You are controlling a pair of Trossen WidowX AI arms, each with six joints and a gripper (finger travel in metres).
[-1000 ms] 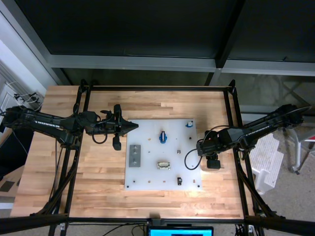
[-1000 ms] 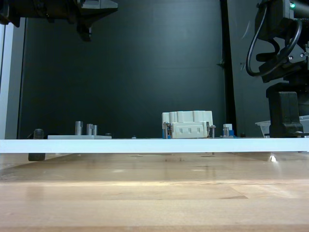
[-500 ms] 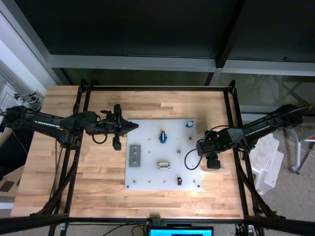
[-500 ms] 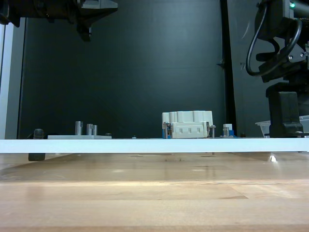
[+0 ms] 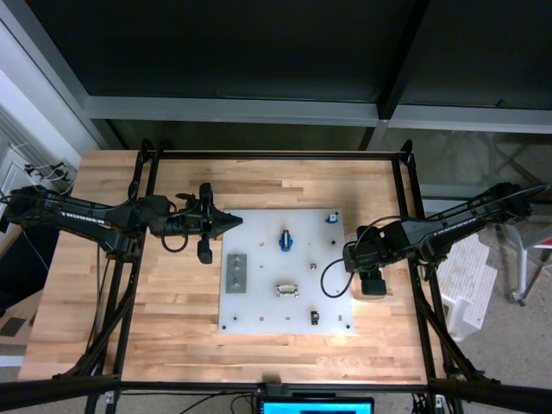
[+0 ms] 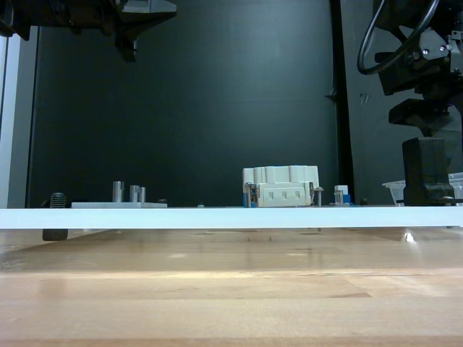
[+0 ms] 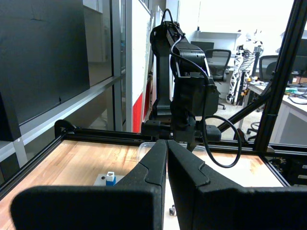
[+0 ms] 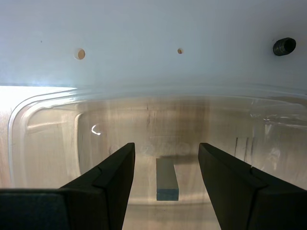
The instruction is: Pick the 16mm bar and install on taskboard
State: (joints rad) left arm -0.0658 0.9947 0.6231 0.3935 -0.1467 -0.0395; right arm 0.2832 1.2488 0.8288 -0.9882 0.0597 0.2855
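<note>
16mm bar [image 8: 167, 179] lies free in tray [image 8: 43, 143] beside taskboard [image 5: 259, 310], under wide-spread right gripper [image 8: 166, 146]; left gripper [image 7: 167, 142], closed, above taskboard's left edge.

We see the left tool [image 5: 235, 223] held high and level, pointing inward, fingers pressed together. The right tool [image 5: 373, 285] hangs low, pointing straight down off a bent wrist, fingers [image 8: 115, 177] spread apart.

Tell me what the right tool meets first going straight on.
Probably the bar lying free in the tray, below the open right tool. The left tool hangs shut above the board's corner.
</note>
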